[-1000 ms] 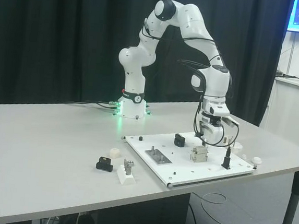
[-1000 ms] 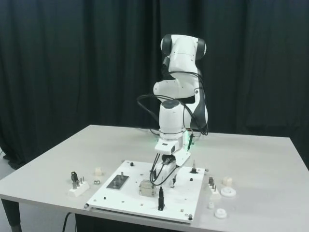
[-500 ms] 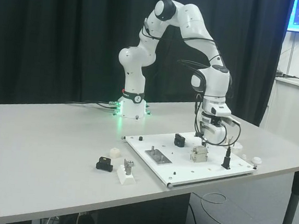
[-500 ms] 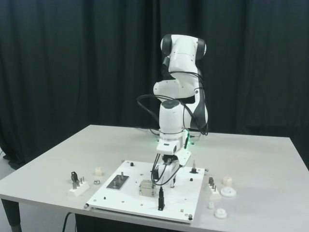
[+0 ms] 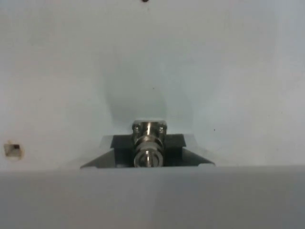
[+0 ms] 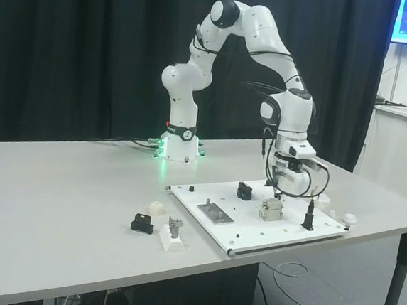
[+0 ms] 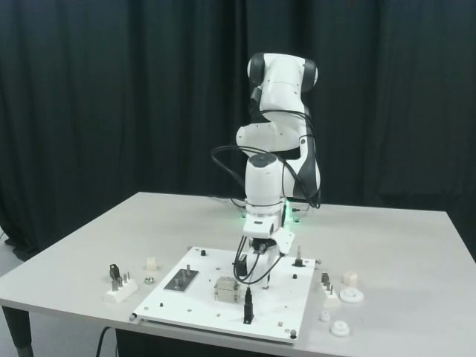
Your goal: Insert BNC.
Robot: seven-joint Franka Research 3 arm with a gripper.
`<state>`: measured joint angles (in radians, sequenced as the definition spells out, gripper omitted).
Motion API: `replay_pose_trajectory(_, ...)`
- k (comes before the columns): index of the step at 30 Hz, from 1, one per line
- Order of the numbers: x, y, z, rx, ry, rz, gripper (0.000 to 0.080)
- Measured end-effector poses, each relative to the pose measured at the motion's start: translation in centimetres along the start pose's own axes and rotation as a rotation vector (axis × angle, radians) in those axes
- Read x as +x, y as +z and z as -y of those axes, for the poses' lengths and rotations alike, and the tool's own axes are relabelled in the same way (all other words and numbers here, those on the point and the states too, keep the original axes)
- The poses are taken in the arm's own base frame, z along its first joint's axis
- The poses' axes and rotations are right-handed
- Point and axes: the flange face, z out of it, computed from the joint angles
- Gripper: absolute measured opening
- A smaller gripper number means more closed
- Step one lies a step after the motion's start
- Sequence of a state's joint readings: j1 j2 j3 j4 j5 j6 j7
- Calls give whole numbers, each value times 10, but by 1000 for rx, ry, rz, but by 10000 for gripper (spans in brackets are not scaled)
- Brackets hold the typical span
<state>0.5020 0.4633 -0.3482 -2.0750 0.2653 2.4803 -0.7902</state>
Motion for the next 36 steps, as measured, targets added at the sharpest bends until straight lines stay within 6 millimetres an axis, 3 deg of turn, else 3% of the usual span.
replay_pose_trajectory(36,-1,0,-1,7,99,-6,123)
